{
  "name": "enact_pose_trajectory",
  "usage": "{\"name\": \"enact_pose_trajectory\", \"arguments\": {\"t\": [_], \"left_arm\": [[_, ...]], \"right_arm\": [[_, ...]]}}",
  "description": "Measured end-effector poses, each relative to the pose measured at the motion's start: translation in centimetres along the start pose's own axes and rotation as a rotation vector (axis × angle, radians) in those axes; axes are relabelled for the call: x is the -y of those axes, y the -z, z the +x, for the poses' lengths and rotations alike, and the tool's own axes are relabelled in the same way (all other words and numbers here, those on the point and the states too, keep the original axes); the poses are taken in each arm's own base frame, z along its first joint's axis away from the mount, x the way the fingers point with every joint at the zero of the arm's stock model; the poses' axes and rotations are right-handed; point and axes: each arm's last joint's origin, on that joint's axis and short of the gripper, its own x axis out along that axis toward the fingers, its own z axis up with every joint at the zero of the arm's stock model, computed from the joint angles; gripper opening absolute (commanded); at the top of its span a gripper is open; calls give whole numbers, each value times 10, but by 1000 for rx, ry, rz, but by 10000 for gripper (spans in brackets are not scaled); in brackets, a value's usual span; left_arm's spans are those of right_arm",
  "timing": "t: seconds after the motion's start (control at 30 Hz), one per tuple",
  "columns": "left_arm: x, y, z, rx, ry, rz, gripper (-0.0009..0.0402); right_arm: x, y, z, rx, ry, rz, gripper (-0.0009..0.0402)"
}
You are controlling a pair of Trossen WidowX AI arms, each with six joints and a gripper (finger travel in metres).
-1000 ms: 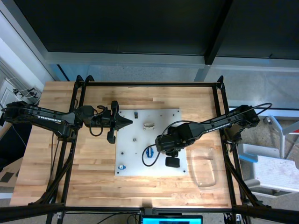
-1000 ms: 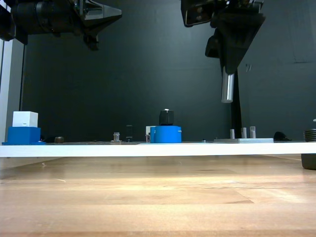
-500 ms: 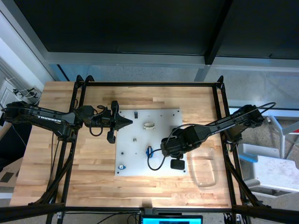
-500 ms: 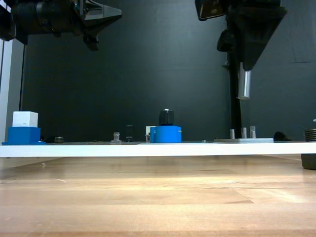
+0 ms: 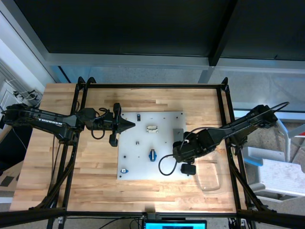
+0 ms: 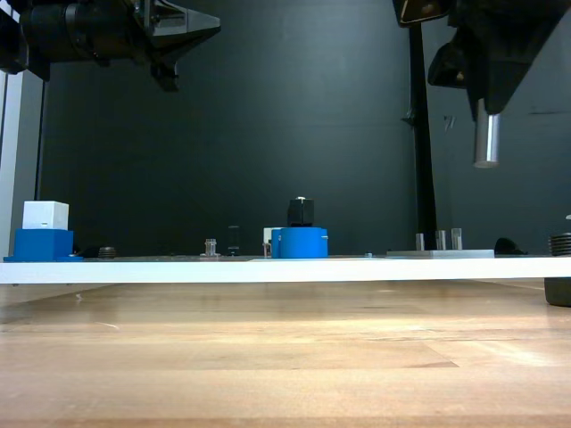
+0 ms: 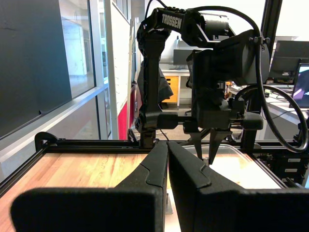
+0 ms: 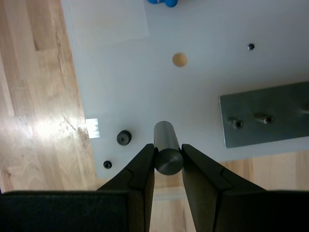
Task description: Pick the 16mm cylinder and place it in the container
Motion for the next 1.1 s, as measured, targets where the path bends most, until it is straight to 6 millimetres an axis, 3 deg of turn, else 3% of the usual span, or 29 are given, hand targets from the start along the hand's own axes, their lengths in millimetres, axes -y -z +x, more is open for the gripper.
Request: {"name": "enact_pose_trajectory", "arguments": {"t": [0.67, 1.1], "left_arm": [[0, 0, 0, 1, 0, 0, 0], [0, 0, 0, 0, 0, 0, 0]], "right_arm": [[-13, 34, 5, -19, 8, 12, 27], [-35, 56, 4, -28, -19, 6, 27]]}}
